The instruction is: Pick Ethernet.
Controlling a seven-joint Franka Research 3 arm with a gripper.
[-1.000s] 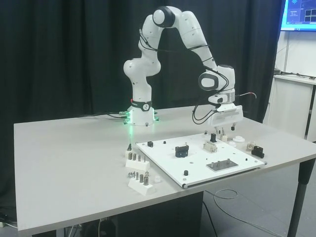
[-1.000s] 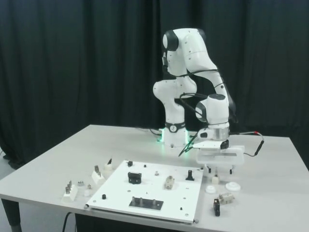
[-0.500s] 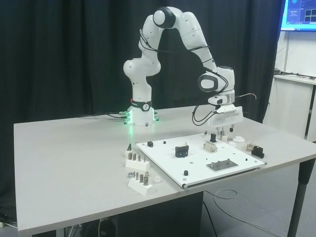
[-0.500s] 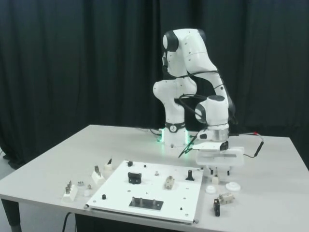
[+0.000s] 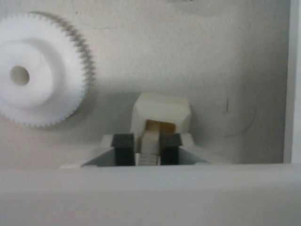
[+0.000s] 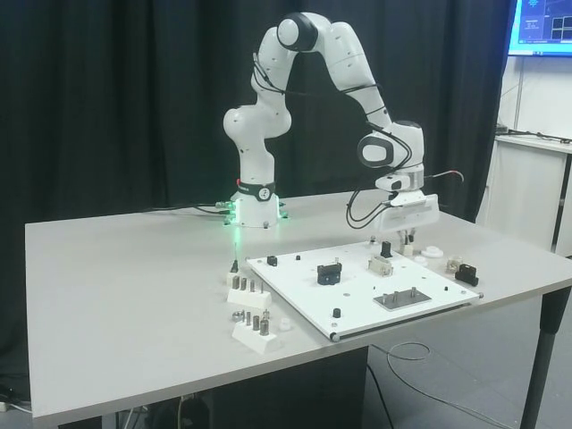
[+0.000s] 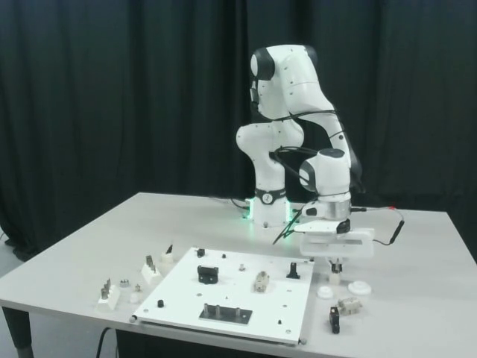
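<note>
Claw [image 5: 146, 149] is pinching the small white Ethernet plug [image 5: 160, 117] between its black fingertips [image 5: 123, 149], nearly closed. Plug looks just clear of the grey table [image 5: 197, 61] beside the white gear [image 5: 35, 75], though hard to tell. Grasp done; carrying away remains.

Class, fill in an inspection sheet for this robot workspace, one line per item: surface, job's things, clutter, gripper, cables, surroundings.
Surface: grey table carrying a white board.
Job's things: Ethernet plug between the fingers, above the table beside the white gear.
Clutter: small white holders near the board's edge; black clip and other small parts on the table.
Gripper: gripper shut on the plug, raised off the table.
Cables: black cable at the wrist.
Surroundings: black curtain; screen in one corner.
</note>
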